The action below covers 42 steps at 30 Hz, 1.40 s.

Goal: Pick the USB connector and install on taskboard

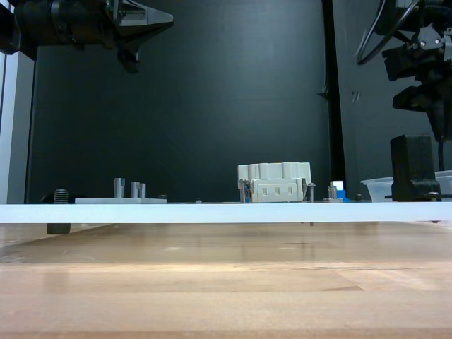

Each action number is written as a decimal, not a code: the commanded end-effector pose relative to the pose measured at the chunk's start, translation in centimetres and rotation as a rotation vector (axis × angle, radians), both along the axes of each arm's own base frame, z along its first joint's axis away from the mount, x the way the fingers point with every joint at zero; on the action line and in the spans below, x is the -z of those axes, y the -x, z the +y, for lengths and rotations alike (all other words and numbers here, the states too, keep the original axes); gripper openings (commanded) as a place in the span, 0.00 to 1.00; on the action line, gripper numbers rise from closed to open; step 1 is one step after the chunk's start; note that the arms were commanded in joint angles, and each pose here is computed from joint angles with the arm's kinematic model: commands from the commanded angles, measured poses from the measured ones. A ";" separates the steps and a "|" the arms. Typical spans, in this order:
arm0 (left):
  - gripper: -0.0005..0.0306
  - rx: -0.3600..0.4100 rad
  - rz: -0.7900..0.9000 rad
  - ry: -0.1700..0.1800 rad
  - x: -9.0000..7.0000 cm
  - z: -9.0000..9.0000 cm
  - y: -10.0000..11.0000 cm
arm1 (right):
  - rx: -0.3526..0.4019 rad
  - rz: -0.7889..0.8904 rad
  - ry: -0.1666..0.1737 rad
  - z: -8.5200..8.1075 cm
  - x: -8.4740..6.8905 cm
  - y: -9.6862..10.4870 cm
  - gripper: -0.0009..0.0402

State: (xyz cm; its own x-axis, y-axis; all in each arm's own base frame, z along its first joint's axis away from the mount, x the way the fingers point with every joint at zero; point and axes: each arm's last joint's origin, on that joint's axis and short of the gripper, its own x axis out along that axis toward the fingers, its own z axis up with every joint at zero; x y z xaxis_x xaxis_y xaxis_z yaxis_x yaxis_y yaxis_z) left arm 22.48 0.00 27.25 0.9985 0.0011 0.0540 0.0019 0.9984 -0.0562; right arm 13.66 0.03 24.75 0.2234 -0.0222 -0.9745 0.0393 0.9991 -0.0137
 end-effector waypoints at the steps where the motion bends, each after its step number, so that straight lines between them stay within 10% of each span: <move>1: 0.02 0.000 0.000 0.000 0.0 0.0 0.0 | -0.022 0.037 0.002 0.3 0.6 -0.6 0.22; 42: 0.02 0.000 0.000 0.000 0.0 0.0 0.0 | -0.100 0.180 0.022 1.2 5.6 -4.7 0.27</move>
